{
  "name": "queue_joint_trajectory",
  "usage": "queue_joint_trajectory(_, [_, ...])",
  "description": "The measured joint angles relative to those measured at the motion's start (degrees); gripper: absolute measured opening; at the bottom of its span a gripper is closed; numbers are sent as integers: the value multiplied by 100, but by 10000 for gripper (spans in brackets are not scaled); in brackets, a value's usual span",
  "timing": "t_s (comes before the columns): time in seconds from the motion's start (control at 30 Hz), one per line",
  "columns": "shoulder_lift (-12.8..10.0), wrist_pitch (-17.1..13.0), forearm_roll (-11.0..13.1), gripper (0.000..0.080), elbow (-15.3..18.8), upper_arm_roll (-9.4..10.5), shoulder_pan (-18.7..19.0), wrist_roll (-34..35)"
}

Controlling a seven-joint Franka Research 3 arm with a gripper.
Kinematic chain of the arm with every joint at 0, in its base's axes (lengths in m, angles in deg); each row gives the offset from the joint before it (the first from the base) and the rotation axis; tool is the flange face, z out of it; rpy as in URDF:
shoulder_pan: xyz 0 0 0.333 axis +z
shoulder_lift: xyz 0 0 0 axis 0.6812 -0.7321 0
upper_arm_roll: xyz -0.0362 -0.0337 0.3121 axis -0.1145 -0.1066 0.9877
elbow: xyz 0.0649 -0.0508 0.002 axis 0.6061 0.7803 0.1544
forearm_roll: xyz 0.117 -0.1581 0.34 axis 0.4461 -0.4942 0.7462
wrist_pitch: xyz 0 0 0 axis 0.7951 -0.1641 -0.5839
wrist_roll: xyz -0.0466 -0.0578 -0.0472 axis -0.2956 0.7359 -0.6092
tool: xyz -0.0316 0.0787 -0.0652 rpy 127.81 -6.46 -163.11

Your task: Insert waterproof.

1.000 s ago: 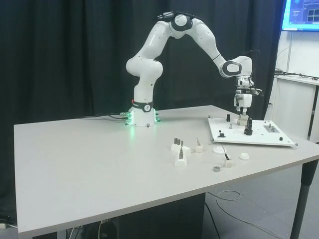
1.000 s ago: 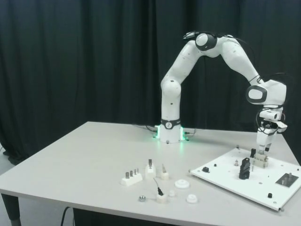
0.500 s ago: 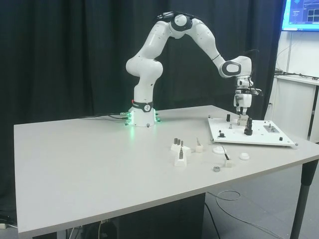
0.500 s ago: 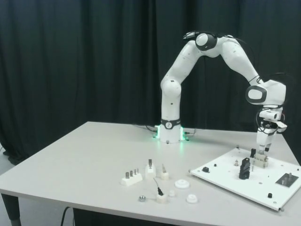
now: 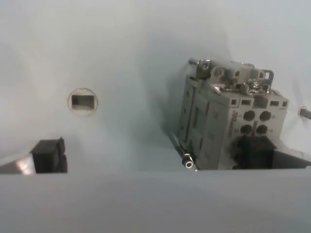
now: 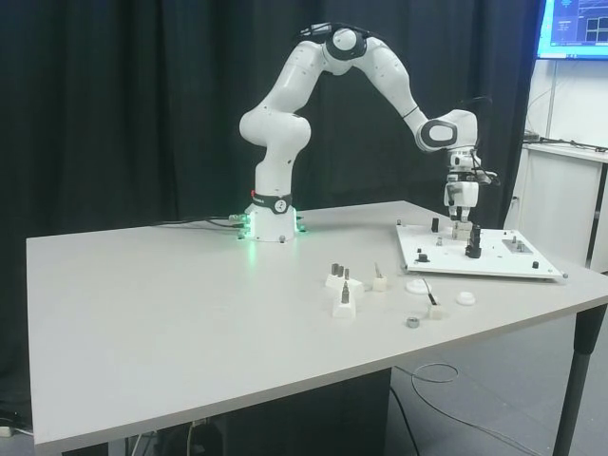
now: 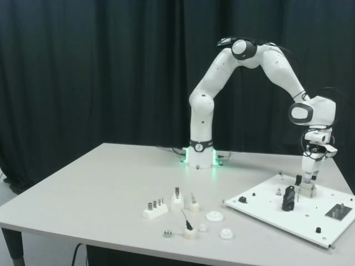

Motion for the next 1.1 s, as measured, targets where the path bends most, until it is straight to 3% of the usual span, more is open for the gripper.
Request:
queue_joint_trajectory(0.33, [-2, -3, 163, 800, 1, -52, 26, -51])
queue_joint_trajectory(0.77, [42, 87, 754, 800, -25, -232, 56, -464])
queue_joint_trajectory(1.1, [190, 309, 861, 800, -69, -371, 56, -624])
